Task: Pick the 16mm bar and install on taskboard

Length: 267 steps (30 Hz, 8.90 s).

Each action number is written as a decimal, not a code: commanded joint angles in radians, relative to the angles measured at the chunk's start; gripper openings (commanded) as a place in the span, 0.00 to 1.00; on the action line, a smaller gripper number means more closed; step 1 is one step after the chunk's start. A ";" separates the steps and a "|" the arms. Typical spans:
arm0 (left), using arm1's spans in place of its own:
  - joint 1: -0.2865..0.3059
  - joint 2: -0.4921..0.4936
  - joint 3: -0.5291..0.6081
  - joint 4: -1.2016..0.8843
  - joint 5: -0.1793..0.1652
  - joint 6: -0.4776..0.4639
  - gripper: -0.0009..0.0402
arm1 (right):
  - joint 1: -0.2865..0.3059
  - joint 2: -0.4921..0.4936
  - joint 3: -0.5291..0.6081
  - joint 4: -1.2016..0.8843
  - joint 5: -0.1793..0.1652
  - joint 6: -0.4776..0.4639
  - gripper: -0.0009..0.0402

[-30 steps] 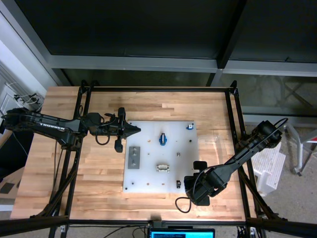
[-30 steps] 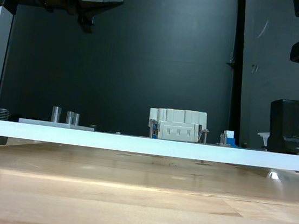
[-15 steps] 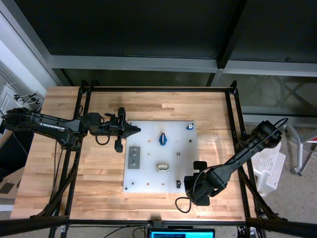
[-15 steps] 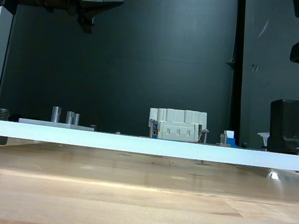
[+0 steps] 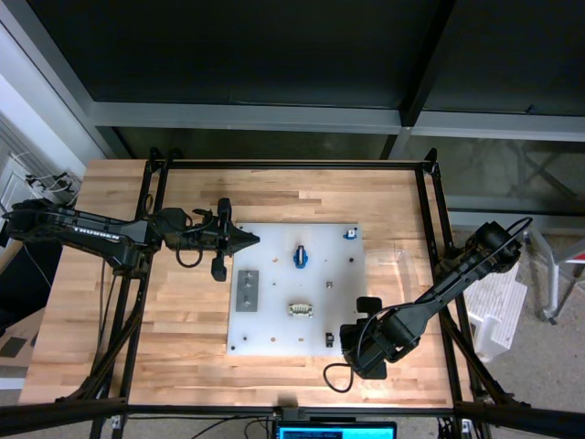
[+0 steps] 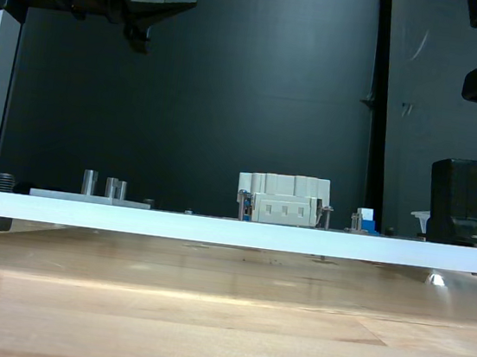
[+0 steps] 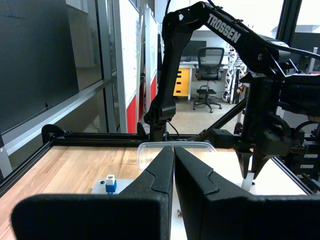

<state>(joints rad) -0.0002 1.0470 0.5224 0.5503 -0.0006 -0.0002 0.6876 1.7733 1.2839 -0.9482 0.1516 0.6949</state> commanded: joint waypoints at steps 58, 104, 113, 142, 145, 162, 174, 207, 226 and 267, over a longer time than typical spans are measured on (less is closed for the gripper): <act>0.000 0.000 0.000 0.000 0.000 0.000 0.02 | -0.001 0.002 -0.065 0.080 -0.013 -0.021 0.11; 0.000 0.000 0.000 0.000 0.000 0.000 0.02 | -0.031 -0.238 -0.084 0.026 0.017 -0.083 0.25; 0.000 0.000 0.000 0.000 0.000 0.000 0.02 | -0.161 -0.396 -0.129 0.097 0.093 -0.219 0.04; 0.000 0.000 0.000 0.000 0.000 0.000 0.02 | -0.607 -0.793 -0.589 1.085 -0.044 -0.678 0.02; 0.000 0.000 0.000 0.000 0.000 0.000 0.02 | -0.630 -0.800 -0.637 1.181 -0.084 -0.675 0.02; 0.000 0.000 0.000 0.000 0.000 0.000 0.02 | -0.683 -0.801 -0.764 1.394 -0.127 -0.665 0.02; 0.000 0.000 0.000 0.000 0.000 0.000 0.02 | -0.683 -0.801 -0.761 1.401 -0.127 -0.651 0.02; 0.000 0.000 0.000 0.000 0.000 0.000 0.02 | -0.683 -0.801 -0.761 1.401 -0.127 -0.651 0.02; 0.000 0.000 0.000 0.000 0.000 0.000 0.02 | -0.683 -0.801 -0.761 1.401 -0.127 -0.651 0.02; 0.000 0.000 0.000 0.000 0.000 0.000 0.02 | -0.683 -0.801 -0.761 1.401 -0.127 -0.651 0.02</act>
<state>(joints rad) -0.0002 1.0470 0.5224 0.5499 -0.0010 -0.0002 0.0044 0.9722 0.5224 0.4522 0.0250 0.0441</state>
